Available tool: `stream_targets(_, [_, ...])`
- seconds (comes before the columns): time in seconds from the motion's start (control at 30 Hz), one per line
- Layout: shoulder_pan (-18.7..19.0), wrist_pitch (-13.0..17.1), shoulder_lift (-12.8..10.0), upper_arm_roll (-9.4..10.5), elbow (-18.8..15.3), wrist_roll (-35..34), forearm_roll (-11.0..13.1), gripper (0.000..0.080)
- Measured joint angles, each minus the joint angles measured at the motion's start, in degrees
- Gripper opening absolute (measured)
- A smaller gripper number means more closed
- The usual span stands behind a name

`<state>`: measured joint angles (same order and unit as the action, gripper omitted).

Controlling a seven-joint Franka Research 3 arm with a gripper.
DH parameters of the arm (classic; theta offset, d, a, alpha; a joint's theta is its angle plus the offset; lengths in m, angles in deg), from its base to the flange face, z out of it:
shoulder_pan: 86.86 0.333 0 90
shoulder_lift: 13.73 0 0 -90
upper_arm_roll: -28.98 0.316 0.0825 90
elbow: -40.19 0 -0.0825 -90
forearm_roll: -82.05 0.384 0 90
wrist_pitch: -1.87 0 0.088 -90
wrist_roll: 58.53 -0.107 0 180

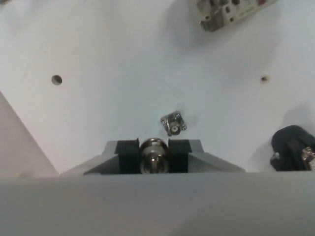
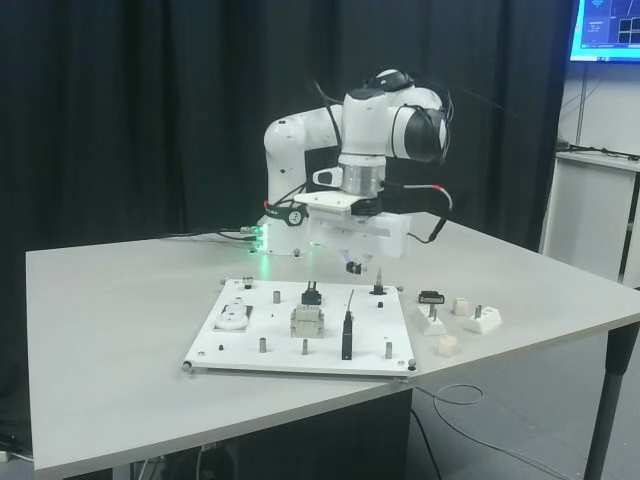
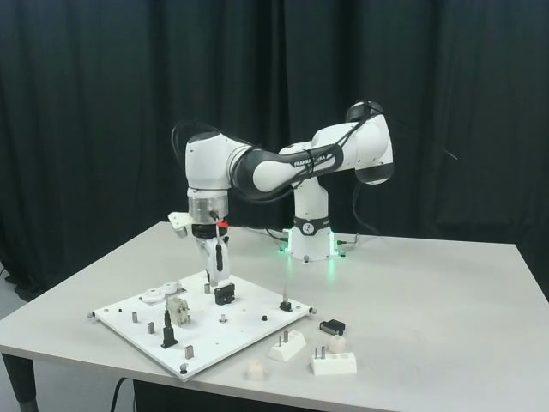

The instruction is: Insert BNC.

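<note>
Taken across the wrist view from left to right, there is a bare hole [image 1: 56, 79] in the white board [image 1: 98, 59], then at the middle the hand [image 1: 153, 155], its two black pads closed tight on the metal BNC plug [image 1: 154, 156], and just beyond the plug's nose the small square BNC socket [image 1: 173, 124] screwed to the board; a black connector [image 1: 294, 147] sits far off at the side. The plug is held clear above the board, not yet touching the socket. In both room views the arm hangs over the far part of the board on the grey table [image 2: 110, 330]. To seat it well, I judge the plug's axis should first be brought squarely over the socket's barrel, then lowered straight, slowly, with a slight twist so that the bayonet lugs catch.
</note>
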<state>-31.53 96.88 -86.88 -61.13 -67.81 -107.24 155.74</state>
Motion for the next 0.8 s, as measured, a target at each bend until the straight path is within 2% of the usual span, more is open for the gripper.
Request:
stream_targets(0.33, [0.1, 0.3, -0.9, 2.13, -1.0, -1.7, 0.1, 0.0121])
stream_targets(0.8, [0.9, 3.2, -0.9, 4.21, -2.9, -2.2, 0.3, 0.0121])
